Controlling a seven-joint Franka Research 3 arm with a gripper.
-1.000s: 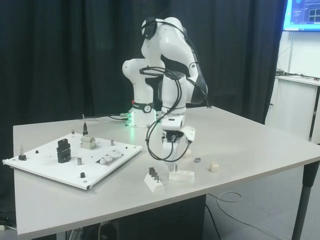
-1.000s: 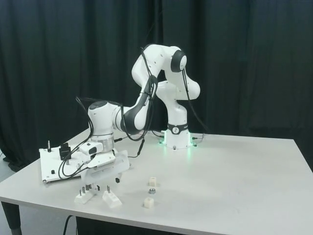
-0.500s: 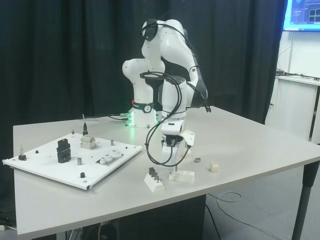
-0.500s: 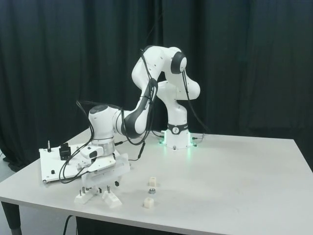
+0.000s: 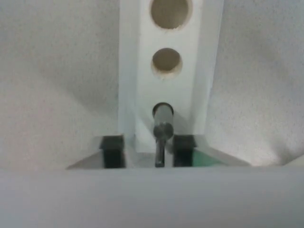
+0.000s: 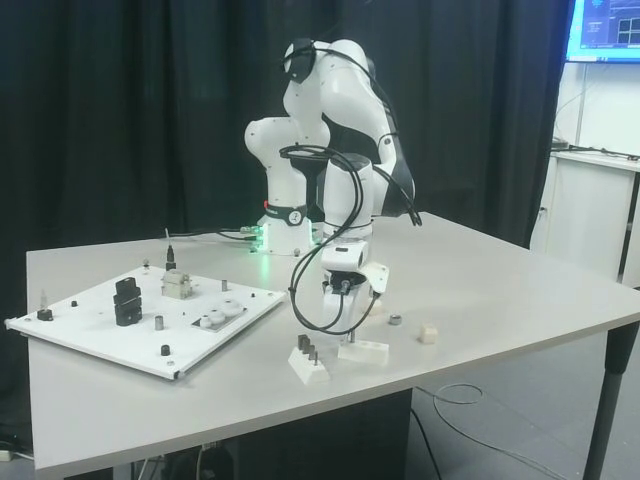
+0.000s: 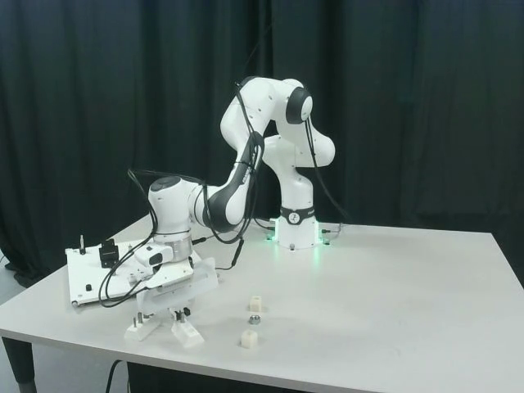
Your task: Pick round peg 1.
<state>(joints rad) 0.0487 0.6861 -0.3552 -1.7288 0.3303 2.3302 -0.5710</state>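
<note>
Round peg 1 (image 5: 163, 124) stands upright in the end hole of a white peg block (image 5: 164, 57), w/ two more holes in that block showing bare beyond it in the wrist view. The hand (image 5: 148, 151) is down over the block, its two black fingertips (image 5: 112, 151) set one on each side of the peg, spread apart w/ a gap to the peg on both sides, so not clamped on it. In the first room view the hand (image 6: 349, 325) sits low just above the same block (image 6: 364, 350), near the front edge of the grey bench (image 6: 500, 290); the peg itself is hidden by the hand there. Just beside it lies a second white block (image 6: 309, 366) holding a few short dark pegs. A small ring-like part (image 6: 397, 320) and a small cube (image 6: 428, 333) lie near, on the side away from the board. Well apart, at the far side of the bench, a white assembly board (image 6: 150, 320) carries a black fixture, gears and small posts. The white arm (image 7: 237, 184) bends down from its base (image 7: 296, 229), w/ a green light at the foot.
</note>
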